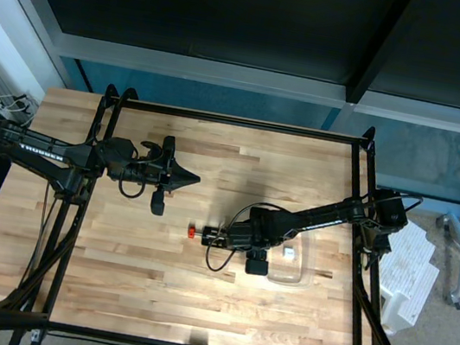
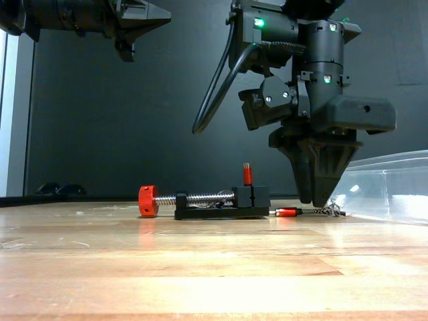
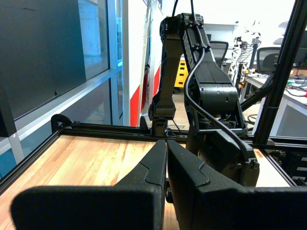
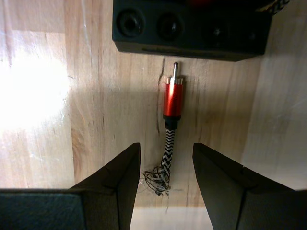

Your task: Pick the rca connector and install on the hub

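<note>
1. Just above the tabletop, the right gripper (image 2: 319,199) points straight down, its fingers (image 4: 112,187) spread apart with nothing between them but air.
2. Seen through the right wrist view, the frayed tail of a braided lead (image 4: 165,155) lies on the wood in the gap between those fingers, touching neither.
3. That lead belongs to the rca connector (image 4: 173,100), a red-barrelled plug with a silver pin, lying flat on the table (image 1: 152,274).
4. Its pin points at the hub (image 4: 192,28) and stops just short of the black face, which shows round sockets (image 4: 130,23); plug and block are apart.
5. From the low view, the hub (image 2: 221,204) sits flat beside the connector (image 2: 289,212), with a red knob (image 2: 148,200) on a silvery threaded rod at its far end and a small red post (image 2: 247,174) standing on top.
6. On the gripper's other side sits a clear tray (image 2: 394,187), near it; the high view shows a white cube (image 1: 288,252) inside.
7. Well apart from all this, the left gripper (image 1: 190,178) hangs high over the table, its fingers (image 3: 158,165) pressed together on nothing.
</note>
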### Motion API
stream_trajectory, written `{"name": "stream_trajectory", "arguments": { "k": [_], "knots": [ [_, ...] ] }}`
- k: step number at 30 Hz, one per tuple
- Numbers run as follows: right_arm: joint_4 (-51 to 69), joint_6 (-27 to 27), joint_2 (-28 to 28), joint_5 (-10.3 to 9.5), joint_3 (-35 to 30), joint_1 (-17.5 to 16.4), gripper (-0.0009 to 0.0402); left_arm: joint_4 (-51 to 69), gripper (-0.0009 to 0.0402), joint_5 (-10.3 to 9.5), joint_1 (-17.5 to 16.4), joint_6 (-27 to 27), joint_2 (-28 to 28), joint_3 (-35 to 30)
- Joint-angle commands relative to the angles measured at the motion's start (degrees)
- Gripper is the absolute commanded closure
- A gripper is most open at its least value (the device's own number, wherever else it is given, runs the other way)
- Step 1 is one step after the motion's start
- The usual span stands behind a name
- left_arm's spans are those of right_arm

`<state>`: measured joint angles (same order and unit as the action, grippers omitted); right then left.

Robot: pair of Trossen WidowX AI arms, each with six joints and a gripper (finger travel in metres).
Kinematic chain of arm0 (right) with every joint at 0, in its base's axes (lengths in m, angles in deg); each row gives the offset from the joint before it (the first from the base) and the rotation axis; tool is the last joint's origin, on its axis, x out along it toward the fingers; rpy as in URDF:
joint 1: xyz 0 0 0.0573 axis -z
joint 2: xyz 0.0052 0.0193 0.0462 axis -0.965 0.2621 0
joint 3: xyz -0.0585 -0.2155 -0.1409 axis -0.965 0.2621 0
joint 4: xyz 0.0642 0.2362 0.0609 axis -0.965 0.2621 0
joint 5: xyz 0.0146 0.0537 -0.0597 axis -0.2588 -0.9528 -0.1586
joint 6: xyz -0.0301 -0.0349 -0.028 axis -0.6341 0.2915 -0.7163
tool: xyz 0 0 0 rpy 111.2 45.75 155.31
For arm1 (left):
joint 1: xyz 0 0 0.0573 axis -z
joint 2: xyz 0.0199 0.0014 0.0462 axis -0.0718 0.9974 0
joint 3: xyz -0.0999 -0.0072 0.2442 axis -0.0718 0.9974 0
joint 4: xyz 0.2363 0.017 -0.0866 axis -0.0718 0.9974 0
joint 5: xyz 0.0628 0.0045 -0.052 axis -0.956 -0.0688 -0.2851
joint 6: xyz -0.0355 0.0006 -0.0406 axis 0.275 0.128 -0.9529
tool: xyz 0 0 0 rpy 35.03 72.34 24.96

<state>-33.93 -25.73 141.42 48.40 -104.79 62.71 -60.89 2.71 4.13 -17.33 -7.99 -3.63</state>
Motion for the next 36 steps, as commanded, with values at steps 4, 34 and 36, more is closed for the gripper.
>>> {"name": "stream_trajectory", "arguments": {
  "k": [4, 34, 36],
  "knots": [
    [-1.22, -0.57, 0.09, -0.04, 1.18, 0.28, 0.0244, 0.00, 0.0393, 0.02, 0.00, 0.00, 0.00, -0.02],
    [-2.89, -0.57, -0.31, -0.46, 3.08, 0.35, 0.0395, 0.00, 0.0393, 0.02, 0.00, 0.00, 0.00, -0.02],
    [-2.89, -0.57, -0.46, -0.46, 3.08, 0.35, 0.0391, 0.00, 0.0393, 0.02, 0.00, 0.00, 0.00, -0.02]
  ]
}}
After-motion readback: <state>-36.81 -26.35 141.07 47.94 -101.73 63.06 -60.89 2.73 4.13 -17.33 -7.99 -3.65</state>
